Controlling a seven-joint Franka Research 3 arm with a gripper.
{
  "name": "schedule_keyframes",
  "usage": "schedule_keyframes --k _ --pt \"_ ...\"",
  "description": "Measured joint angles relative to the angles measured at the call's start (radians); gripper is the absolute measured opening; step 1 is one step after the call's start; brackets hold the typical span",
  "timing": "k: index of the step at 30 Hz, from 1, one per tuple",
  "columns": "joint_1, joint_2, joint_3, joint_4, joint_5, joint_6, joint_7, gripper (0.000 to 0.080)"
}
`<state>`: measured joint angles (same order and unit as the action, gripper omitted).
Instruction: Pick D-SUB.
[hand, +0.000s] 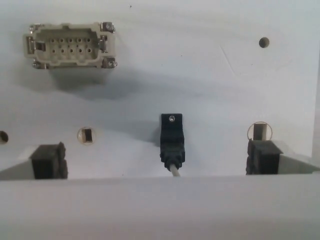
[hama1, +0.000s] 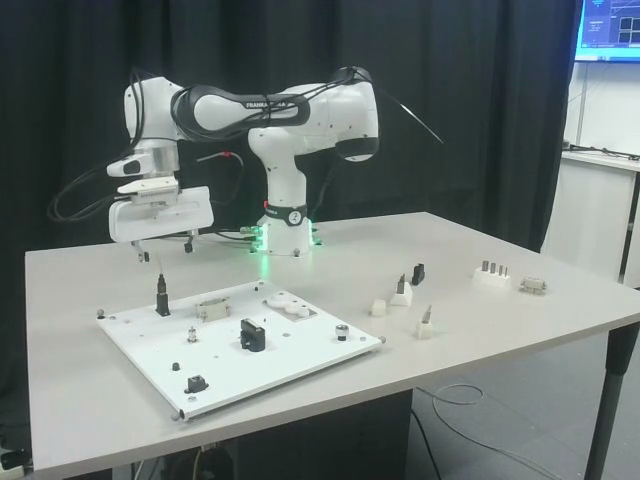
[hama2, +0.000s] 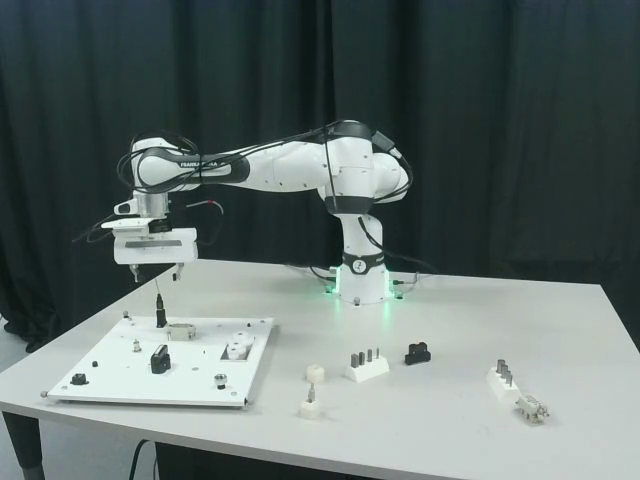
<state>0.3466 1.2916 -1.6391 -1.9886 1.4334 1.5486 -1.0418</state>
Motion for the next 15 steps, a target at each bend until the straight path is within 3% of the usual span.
schedule_keyframes --k 15 --pt "0.000 0.000 -0.006 0.012 0.000 -0.001 0.023 0.0800"
